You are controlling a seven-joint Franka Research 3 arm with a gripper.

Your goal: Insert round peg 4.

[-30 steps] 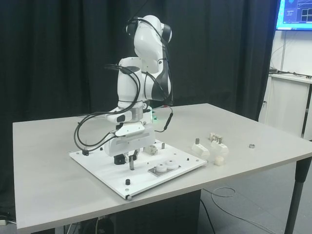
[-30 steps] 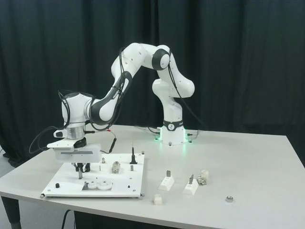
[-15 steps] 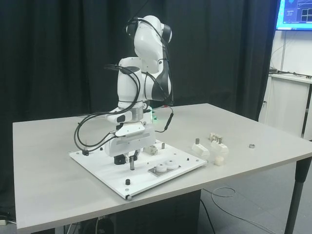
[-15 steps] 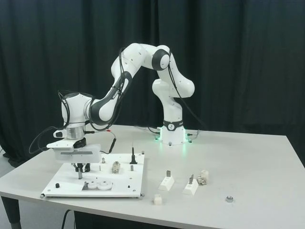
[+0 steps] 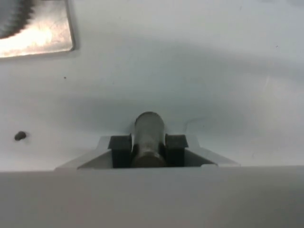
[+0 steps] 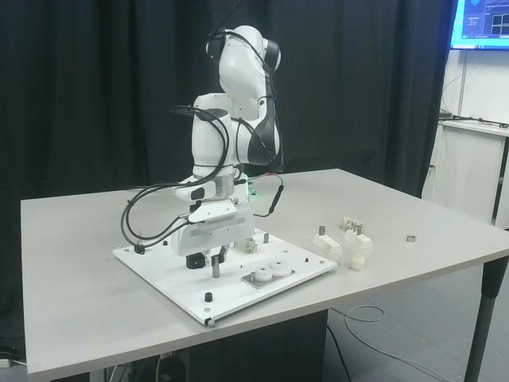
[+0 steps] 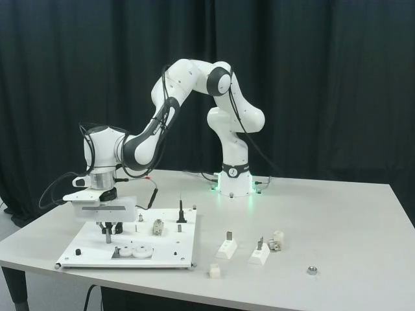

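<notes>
A grey round peg (image 5: 149, 138) stands upright between my black finger pads (image 5: 120, 149), and my gripper (image 5: 149, 151) is shut on it. Its lower end points at the white board (image 5: 199, 71); whether it touches the board or sits in a hole I cannot tell. From the first room view, the gripper (image 6: 213, 256) holds the peg (image 6: 215, 267) low over the middle of the white board (image 6: 183, 290). The second room view places the gripper (image 7: 107, 227) and peg (image 7: 108, 236) over the left part of the board (image 7: 165, 256).
Two white gears (image 6: 270, 272) sit on a metal plate (image 5: 42, 28) close to the peg. A black knob (image 6: 208, 296), short pins and a tall black pin (image 7: 181, 214) stand on the board. White blocks (image 7: 225, 249) and a nut (image 7: 312, 270) lie on the grey table.
The hand with the peg has risen very slightly; everything else is where it was.
</notes>
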